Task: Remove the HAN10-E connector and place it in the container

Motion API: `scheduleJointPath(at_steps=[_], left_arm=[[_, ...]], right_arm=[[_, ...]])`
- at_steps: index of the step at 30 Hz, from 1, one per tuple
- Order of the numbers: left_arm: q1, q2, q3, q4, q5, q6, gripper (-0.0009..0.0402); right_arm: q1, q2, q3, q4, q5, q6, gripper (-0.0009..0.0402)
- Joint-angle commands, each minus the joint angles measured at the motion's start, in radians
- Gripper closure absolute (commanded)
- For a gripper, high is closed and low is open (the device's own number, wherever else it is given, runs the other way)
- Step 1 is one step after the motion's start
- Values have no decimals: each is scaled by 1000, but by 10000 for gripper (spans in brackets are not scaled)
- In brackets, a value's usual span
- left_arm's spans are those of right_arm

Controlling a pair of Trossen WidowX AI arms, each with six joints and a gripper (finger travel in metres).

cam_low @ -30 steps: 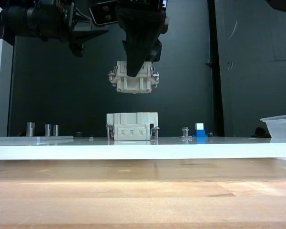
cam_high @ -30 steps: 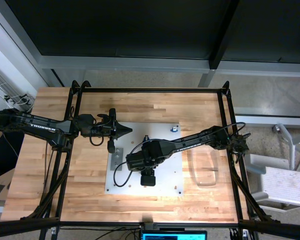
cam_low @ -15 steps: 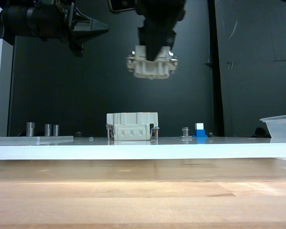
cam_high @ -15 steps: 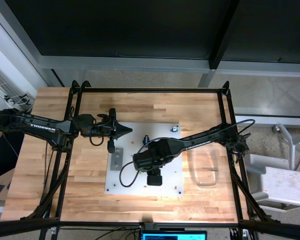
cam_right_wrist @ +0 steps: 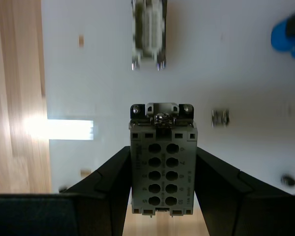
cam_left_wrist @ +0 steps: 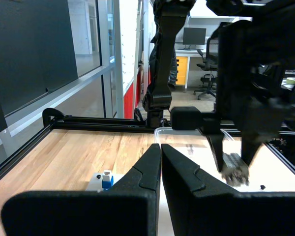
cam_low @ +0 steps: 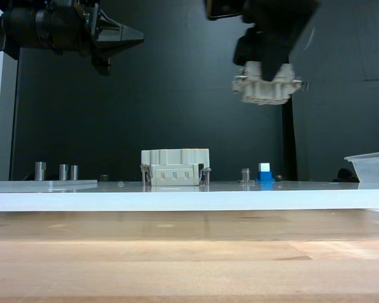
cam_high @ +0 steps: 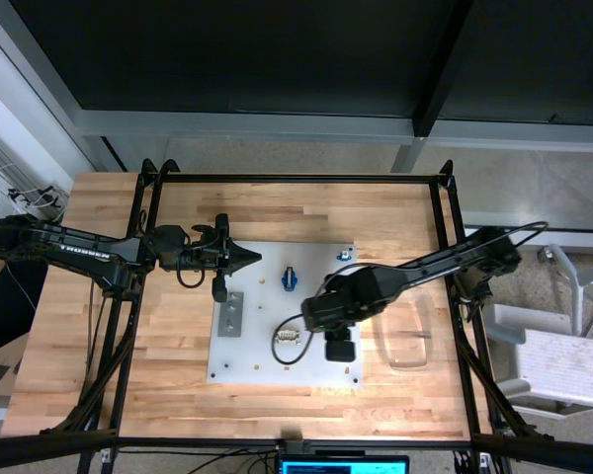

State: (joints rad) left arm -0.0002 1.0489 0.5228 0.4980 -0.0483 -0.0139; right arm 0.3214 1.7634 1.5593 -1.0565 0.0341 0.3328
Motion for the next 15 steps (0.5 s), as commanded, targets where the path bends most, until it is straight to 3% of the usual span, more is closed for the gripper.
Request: scheduleJointPath(at_steps=[1,15], left_arm=[[0,0,0,0,0,0,393],[0,0,0,0,0,0,393]], right_arm=[[11,-57,-77,11,0,4,315],[57,-266,-352,39,0,41,315]])
